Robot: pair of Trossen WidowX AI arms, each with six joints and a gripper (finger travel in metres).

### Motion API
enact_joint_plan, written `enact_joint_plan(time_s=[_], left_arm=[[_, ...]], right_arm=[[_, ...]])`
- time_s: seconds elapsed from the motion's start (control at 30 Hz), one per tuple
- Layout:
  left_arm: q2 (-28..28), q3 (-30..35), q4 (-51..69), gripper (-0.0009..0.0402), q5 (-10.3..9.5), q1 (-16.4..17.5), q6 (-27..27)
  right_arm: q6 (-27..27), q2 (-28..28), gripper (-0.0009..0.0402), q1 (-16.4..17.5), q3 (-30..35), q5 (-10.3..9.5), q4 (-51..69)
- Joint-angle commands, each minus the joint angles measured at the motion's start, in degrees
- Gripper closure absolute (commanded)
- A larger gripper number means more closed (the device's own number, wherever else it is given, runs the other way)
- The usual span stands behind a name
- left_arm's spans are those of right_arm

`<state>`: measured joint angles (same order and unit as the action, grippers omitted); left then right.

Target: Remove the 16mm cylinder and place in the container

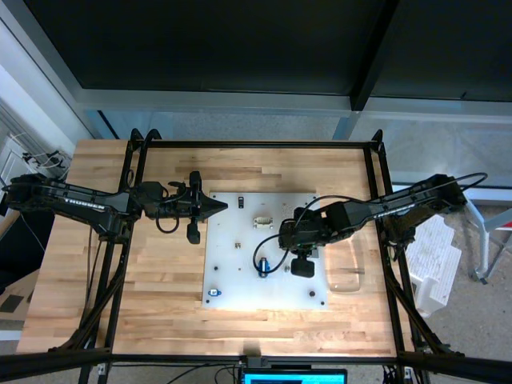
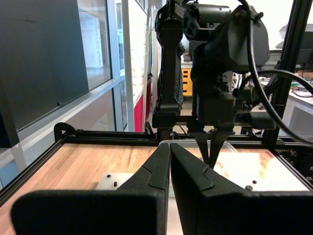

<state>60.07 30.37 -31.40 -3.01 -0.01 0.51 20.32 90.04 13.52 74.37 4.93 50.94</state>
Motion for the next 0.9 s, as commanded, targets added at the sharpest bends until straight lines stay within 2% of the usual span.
enact_joint_plan(time_s=[0.03, 0.4, 0.5, 0.6, 0.9], left_arm=[[0.0, 0.0, 0.0, 0.0393, 0.00, 0.0, 0.0], [0.0, 0.0, 0.0, 0.0393, 0.00, 0.0, 0.0], [0.0, 0.0, 0.0, 0.0393, 0.02, 0.0, 0.0], [0.0, 0.0, 0.0, 0.0393, 0.00, 0.0, 0.0], [0.0, 0.0, 0.0, 0.0393, 0.00, 0.0, 0.0]], right_arm=[[3.1, 2.3, 0.0393, 0.4, 3.0, -0.17, 4.5], [6.6, 10.1, 0.0393, 1.4, 12.4, -0.68, 13.5], [7.5, 10.9, 0.0393, 1.5, 12.7, -0.76, 13.4], [7.6, 11.7, 0.0393, 1.6, 12.7, -1.79, 13.5], [8.4, 11.7, 0.0393, 1.7, 12.1, -1.66, 12.9]])
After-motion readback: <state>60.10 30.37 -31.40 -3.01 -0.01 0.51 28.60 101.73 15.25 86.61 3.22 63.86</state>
